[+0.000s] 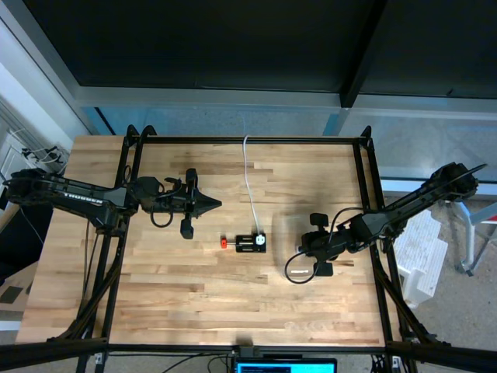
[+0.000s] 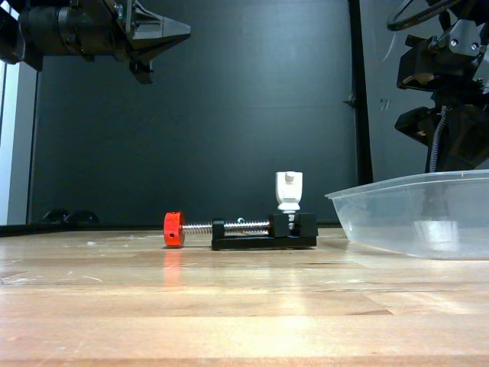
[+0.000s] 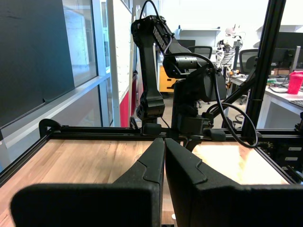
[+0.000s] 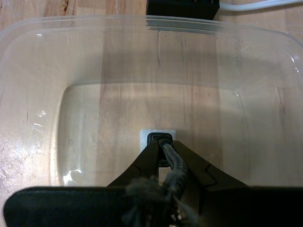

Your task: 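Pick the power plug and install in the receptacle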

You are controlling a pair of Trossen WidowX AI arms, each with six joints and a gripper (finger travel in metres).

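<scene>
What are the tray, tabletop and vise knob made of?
The tray: clear glossy plastic, transparent walls. The table: wood strips, visible grain. The vise knob: red, possibly plastic. The right hand is in the tray, shut on the power plug; the left hand, shut, hovers above the table.

The wooden table (image 1: 155,311) bears a black vise (image 1: 245,243) at its middle, a clear tray (image 2: 397,218) nearer its right edge, and a white cable (image 1: 248,179).

Pale wood tabletop (image 1: 194,311), dark panel (image 2: 267,99) behind it, glass partition (image 3: 80,42), bright office with a desk (image 3: 281,93) beyond
</scene>
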